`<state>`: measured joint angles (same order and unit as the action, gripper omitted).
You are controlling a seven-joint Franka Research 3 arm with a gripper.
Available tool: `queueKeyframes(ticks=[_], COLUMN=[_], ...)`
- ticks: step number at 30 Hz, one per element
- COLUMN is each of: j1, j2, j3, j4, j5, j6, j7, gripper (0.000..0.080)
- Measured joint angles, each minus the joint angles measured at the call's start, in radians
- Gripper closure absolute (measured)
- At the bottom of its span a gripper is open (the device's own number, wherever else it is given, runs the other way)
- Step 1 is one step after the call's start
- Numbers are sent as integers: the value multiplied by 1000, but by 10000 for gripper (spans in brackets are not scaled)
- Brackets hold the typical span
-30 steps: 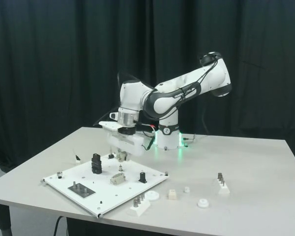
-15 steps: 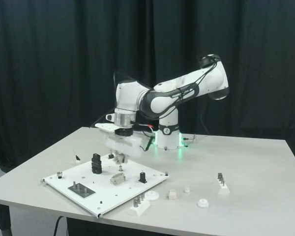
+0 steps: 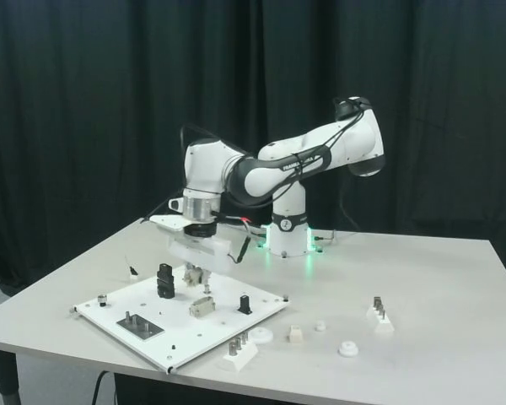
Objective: Insert waterproof.
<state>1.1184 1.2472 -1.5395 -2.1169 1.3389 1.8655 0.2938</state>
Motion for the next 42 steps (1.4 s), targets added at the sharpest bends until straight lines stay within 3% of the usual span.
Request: queueKeyframes(ticks=[12,42], j1=[-68,-72], j2=[21,32], j3=[14,49], j4=[66,53], j5=[4,20], j6=[-71,-69], j7=[6,-10], gripper=[486,486])
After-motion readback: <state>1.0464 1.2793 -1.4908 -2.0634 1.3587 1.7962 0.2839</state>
